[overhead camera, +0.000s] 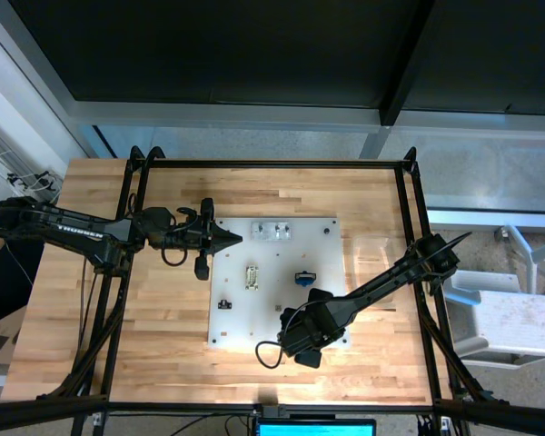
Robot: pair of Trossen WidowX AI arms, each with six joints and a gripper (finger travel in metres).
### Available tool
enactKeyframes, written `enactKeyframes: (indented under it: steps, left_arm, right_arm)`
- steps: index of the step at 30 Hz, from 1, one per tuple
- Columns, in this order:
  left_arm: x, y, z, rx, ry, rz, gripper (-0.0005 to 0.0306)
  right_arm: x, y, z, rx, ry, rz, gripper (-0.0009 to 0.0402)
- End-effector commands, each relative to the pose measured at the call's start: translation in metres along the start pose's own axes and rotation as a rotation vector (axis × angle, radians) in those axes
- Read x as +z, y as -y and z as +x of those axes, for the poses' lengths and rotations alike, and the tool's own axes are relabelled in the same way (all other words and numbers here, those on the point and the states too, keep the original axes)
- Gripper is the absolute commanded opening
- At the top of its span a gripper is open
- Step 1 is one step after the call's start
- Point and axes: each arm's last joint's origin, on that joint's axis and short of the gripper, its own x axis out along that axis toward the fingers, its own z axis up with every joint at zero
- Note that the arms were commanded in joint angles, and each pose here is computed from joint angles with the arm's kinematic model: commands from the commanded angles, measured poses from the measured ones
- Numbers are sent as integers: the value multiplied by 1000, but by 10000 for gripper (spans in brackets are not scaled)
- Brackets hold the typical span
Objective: Unfasten the M12 fastener and place in the container
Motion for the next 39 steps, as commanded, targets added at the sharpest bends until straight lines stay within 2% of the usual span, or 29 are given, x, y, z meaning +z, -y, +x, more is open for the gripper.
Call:
enactKeyframes:
  steps: [1, 17, 39]
  left_arm:
    - [0, 0, 0, 0, 0, 0, 0]
    - [0, 0, 0, 0, 0, 0, 0]
    - [0, 0, 0, 0, 0, 0, 0]
  right_arm:
    - [0, 1, 1, -9, 7, 0, 236]
    - [0, 1, 3, -9, 7, -11, 228]
    - [0, 0, 3, 4, 14, -20, 59]
